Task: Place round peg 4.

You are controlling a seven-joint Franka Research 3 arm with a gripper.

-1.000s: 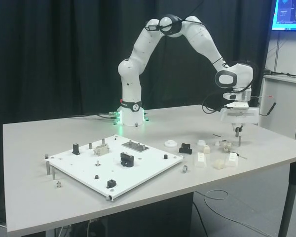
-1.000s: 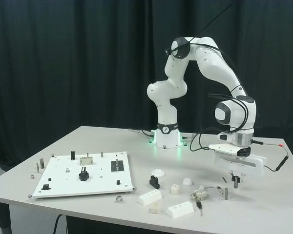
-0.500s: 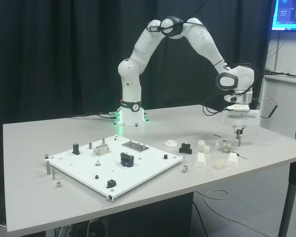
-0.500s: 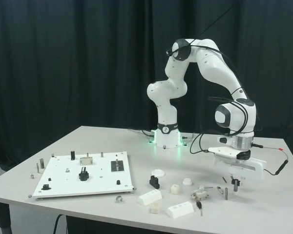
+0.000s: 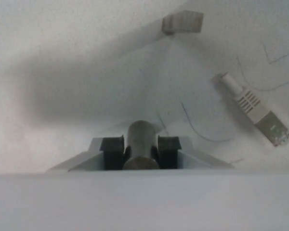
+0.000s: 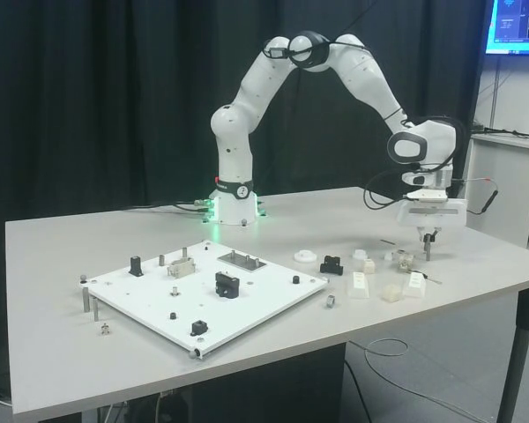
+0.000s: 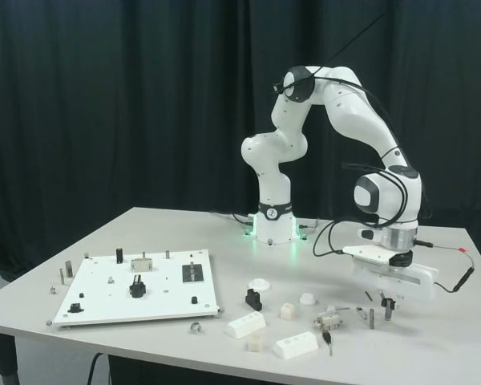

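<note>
Low over the grey table, well away from the white assembly board, the white arm's two-finger gripper clasps the upright grey round peg between its black pads.

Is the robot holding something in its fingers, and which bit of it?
Yes. The gripper is shut on a grey round peg. The black fingers pinch its sides near one end.

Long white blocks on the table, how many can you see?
2. One long white block lies just past the white board's near corner. The other lies beyond it, farther from the board. Shorter white pieces lie around them, and none looks hidden.
</note>
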